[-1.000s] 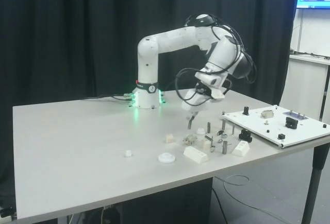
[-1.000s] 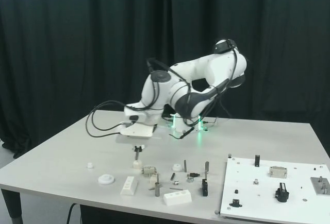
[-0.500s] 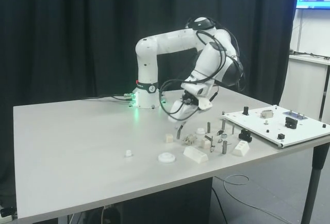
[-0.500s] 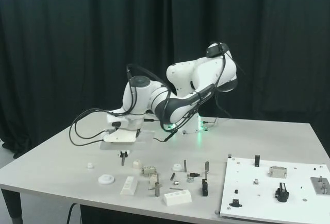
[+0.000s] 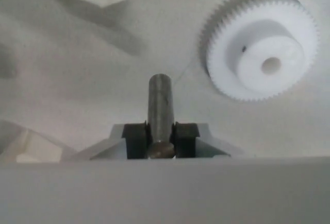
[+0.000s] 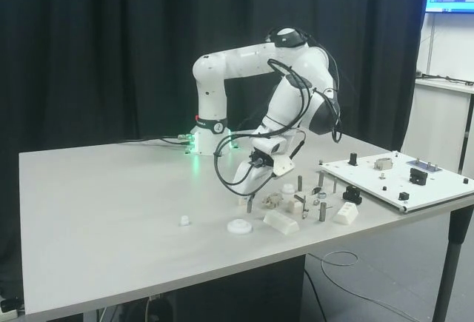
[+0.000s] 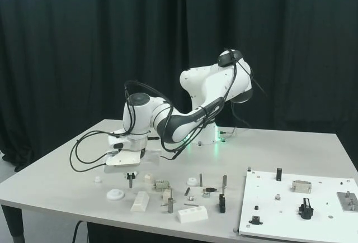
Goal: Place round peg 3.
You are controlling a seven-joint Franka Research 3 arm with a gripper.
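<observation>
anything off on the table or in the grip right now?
Nothing stands out. The gripper holds the round peg straight between its pads, above the table beside the white gear. Loose parts lie scattered but intact.

Open bench (image 6: 111, 189) toward the small white cap (image 6: 184, 220); hemmed by white gear (image 5: 260, 44), white block (image 6: 281, 223), upright pegs (image 6: 322, 211).

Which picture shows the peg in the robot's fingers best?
The wrist view: the peg fills it, clamped between black fingers. Both room views show it only as a tiny dark stick above the table.
</observation>
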